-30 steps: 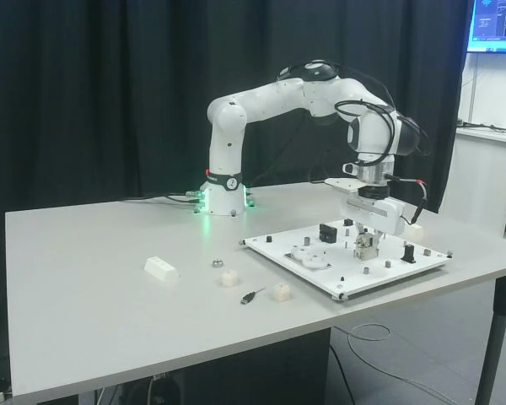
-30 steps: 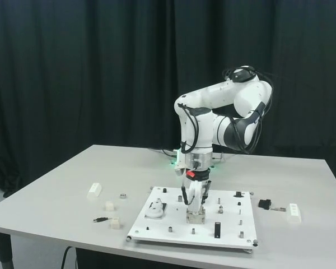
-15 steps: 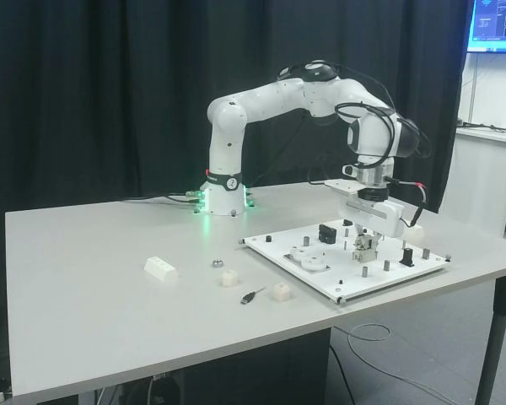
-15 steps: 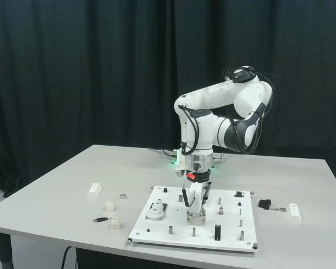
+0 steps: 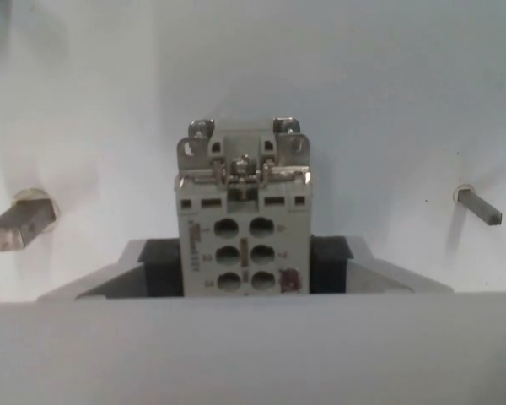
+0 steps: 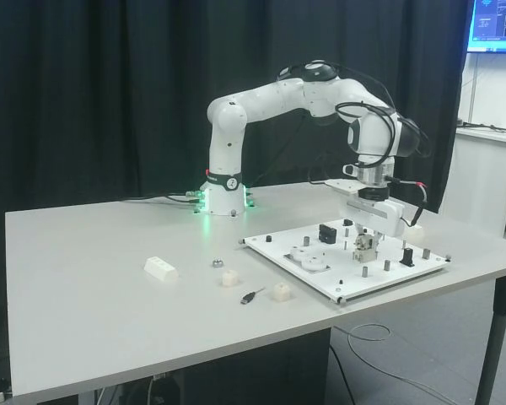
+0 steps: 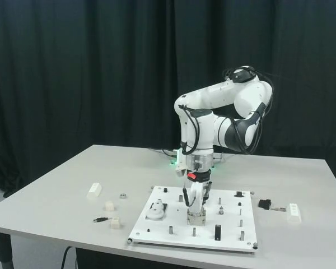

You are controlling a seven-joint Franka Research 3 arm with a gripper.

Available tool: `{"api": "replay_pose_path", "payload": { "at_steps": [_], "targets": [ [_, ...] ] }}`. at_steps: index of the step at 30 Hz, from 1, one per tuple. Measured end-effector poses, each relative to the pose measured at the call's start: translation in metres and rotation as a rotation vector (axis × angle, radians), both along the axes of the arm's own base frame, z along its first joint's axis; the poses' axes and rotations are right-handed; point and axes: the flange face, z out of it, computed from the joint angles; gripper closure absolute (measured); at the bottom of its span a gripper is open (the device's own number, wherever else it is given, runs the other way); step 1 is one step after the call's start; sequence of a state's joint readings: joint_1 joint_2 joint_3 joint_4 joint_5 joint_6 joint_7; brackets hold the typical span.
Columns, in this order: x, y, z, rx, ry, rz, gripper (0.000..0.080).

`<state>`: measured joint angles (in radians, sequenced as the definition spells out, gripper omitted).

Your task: Remove waterproof.

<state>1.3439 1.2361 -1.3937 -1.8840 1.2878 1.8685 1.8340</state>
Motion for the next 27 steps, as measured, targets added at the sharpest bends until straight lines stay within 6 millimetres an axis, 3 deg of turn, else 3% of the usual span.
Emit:
{"api": "replay_pose_path", "payload": {
  "at_steps": [10,27],
  "targets": [
    [0.0,0.0,0.004,0.0,-0.001,0.001,0.0493],
    [-0.005,-0.003,0.057,-0.028,0.013,0.012,0.0493]
  ]
}}
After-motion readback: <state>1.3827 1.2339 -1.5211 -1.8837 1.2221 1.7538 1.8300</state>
